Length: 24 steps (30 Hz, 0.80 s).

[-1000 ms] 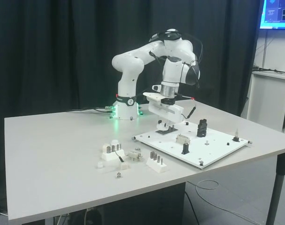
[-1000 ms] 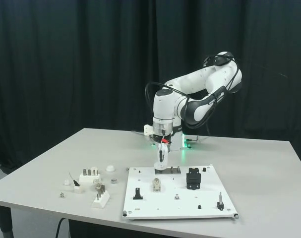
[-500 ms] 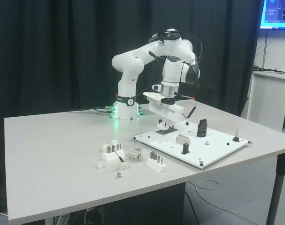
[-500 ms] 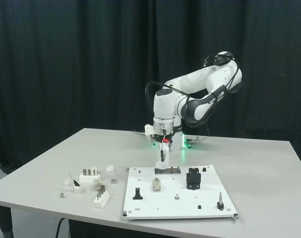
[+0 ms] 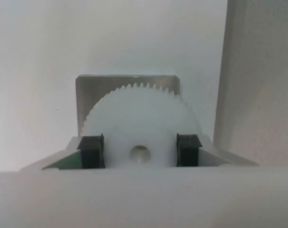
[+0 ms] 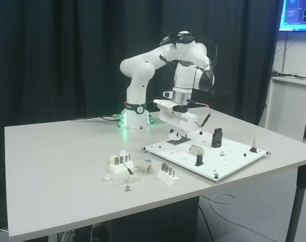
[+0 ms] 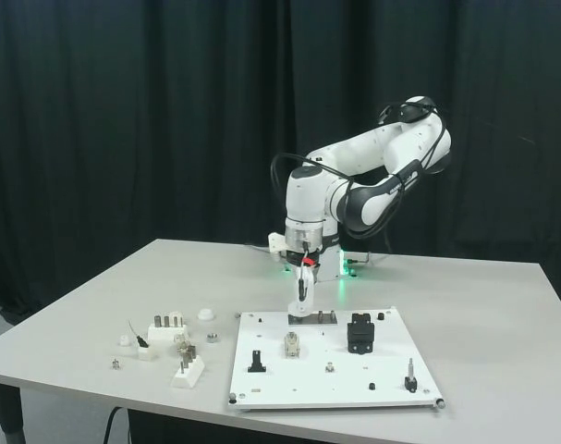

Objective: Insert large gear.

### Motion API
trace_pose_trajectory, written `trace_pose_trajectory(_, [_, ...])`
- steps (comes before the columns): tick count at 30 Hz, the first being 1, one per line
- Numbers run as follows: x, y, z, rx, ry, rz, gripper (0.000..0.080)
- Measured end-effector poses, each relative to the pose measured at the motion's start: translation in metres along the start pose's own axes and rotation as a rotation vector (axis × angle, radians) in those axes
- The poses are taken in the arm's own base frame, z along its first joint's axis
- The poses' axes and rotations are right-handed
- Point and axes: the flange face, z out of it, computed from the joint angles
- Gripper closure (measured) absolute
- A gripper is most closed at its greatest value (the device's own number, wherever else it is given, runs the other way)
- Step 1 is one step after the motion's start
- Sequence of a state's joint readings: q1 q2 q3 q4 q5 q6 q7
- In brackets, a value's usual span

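The large white gear [image 5: 141,121], toothed around its rim with a hole at its middle, is held between two black pads [image 5: 92,152]. My gripper [image 5: 140,153] is shut on it. Below the gear lies a grey metal plate [image 5: 127,84] on the white board [image 5: 39,71]. In the room views the gripper [image 6: 176,133] [image 7: 301,302] hangs a little above that plate [image 6: 178,141] [image 7: 312,318], at the board's [image 7: 335,375] far edge nearest the arm's base. The lower half of the gear is hidden behind the hand.
On the board stand a black block [image 6: 217,137] [image 7: 359,332], a small black bracket [image 6: 198,160] [image 7: 256,361], a metal fitting [image 7: 291,345] and a peg [image 7: 410,377]. White holders with small parts [image 6: 121,162] [image 7: 167,331] sit on the grey table beside the board.
The gripper has risen slightly with the gear, away from the grey plate. Nothing else on the table has moved.
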<state>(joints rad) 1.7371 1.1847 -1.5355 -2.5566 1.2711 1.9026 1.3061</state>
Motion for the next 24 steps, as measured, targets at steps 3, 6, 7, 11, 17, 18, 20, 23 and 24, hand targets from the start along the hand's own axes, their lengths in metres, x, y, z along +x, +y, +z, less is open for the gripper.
trace_pose_trajectory(3, [0.0006,-0.0003,0.0001,0.003,-0.002,0.003,0.0476])
trace_pose_trajectory(6, [0.0011,-0.0005,0.0002,0.007,-0.007,0.008,0.0476])
trace_pose_trajectory(7, [0.0012,-0.0006,0.0003,0.008,-0.009,0.009,0.0476])
trace_pose_trajectory(11, [0.0017,-0.0008,0.0004,0.012,-0.014,0.014,0.0476])
trace_pose_trajectory(17, [0.0027,-0.0015,0.0007,0.016,-0.024,0.023,0.0476])
trace_pose_trajectory(18, [0.0029,-0.0016,0.0008,0.016,-0.025,0.024,0.0476])
trace_pose_trajectory(20, [0.0031,-0.0019,0.0008,0.017,-0.027,0.025,0.0476])
trace_pose_trajectory(23, [0.0036,-0.0024,0.0008,0.019,-0.03,0.028,0.0476])
trace_pose_trajectory(24, [0.0038,-0.0026,0.0008,0.019,-0.031,0.03,0.0476])
